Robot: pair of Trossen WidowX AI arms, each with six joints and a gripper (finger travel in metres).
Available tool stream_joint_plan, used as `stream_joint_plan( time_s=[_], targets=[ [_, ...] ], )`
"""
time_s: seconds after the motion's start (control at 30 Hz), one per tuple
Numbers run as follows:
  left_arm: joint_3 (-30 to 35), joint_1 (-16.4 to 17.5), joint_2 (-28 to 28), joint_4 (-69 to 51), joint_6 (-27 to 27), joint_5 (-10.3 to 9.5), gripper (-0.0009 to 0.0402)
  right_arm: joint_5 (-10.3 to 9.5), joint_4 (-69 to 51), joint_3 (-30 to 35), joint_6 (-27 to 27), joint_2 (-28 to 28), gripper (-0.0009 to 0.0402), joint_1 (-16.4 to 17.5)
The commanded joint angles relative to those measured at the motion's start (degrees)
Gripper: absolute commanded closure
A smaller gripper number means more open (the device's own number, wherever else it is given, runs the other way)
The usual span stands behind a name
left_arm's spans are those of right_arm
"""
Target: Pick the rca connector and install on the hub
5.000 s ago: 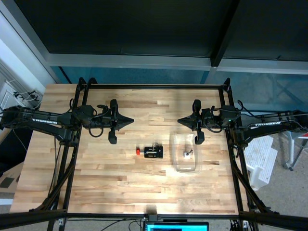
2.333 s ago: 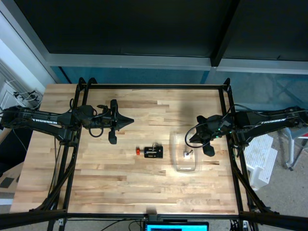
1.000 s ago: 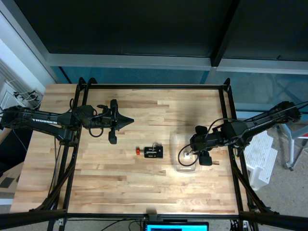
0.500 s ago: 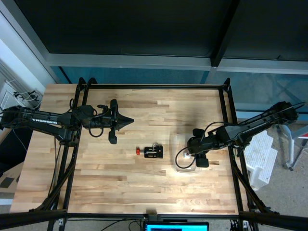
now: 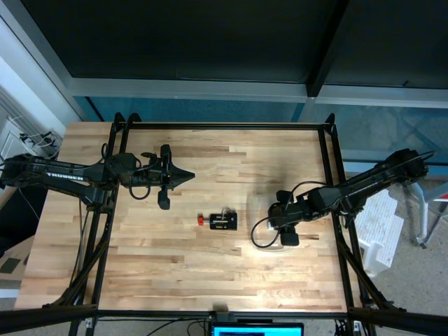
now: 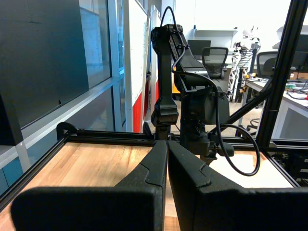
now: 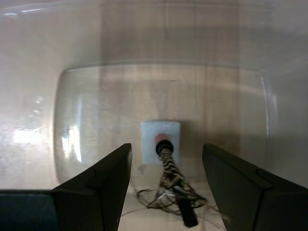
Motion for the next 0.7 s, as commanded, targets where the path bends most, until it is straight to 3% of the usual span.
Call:
stream_joint_plan(
  time_s=[0.03, 0.3, 0.7],
  targets=[
    [0.00, 0.02, 0.02, 0.02, 0.02, 0.02, 0.0392, 0.61, 0.85, -0.35, 0.83, 0.50, 0.0190, 0.07],
    [0.00, 0.02, 0.02, 0.02, 0.02, 0.02, 0.0392, 0.52, 2.25, -0.57, 0.87, 0.87, 0.0193, 0.20],
    [0.00, 0.02, 0.02, 0.02, 0.02, 0.02, 0.0392, 0.48, 2.60, -0.90, 1.25, 0.87, 0.0274, 0.35]
  ],
)
